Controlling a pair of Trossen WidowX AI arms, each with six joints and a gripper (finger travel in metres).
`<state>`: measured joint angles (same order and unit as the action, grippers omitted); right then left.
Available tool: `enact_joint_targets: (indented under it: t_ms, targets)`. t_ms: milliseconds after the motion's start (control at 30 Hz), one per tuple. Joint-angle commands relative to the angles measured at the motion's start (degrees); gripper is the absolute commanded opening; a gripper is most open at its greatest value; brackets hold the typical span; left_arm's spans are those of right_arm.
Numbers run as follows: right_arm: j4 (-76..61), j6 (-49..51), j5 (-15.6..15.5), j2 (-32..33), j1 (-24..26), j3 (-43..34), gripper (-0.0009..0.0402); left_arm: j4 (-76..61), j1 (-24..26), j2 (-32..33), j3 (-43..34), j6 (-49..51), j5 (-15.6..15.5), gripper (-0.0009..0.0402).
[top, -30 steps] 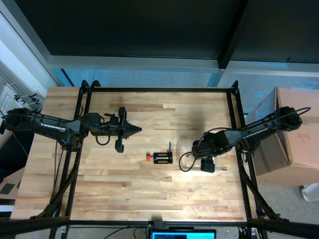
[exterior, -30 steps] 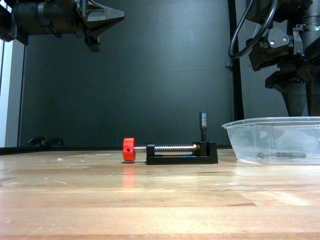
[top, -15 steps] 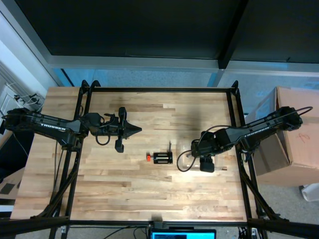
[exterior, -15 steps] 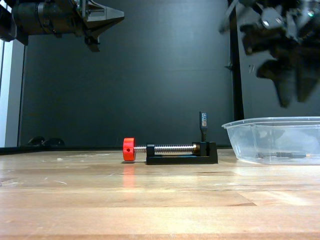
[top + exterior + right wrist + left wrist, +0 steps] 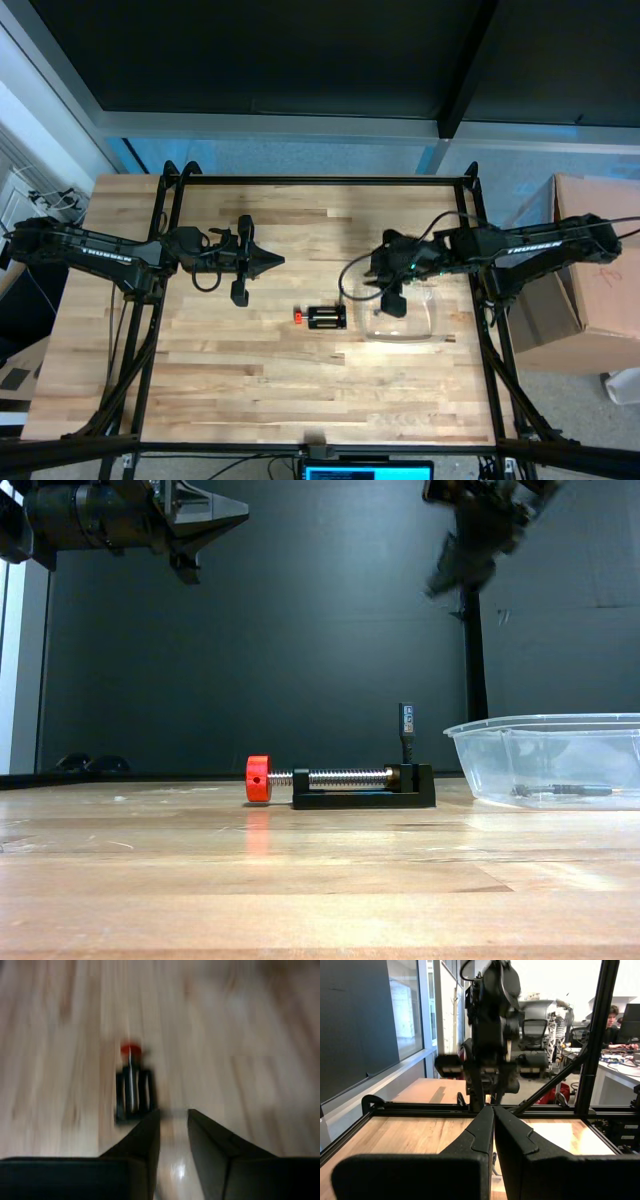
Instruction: Remove the USB-C connector from the USB-C receptacle and place in the container
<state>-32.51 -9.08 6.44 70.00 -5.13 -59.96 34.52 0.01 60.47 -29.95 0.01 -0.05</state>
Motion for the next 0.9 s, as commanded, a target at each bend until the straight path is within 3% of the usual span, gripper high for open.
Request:
enact_joint_targets:
  t_ms: [33,133,333,667,900]
  targets:
    - [6.32,2.60,-0.04,-1.66,1.64,0.37,0.0023,0.00,-0.02,0.00,0.00,0.00,0.02,0.0000]
    - [12.26,5.05,-0.28,-2.54,2.84,0.83,-0.0003,0.00,-0.02,0.00,0.00,0.00,0.02,0.0000]
    - [20.98,8.55,-0.87,-3.72,3.78,2.75,0.0000,0.00,-0.02,0.00,0.00,0.00,0.02,0.0000]
    - [33.94,8.55,-7.65,-8.11,6.12,10.73,0.0000,0.00,-0.02,0.00,0.00,0.00,0.02,0.0000]
    - [40.96,8.50,-7.63,-10.95,6.36,16.17,0.0000,0.00,-0.02,0.00,0.00,0.00,0.02,0.0000]
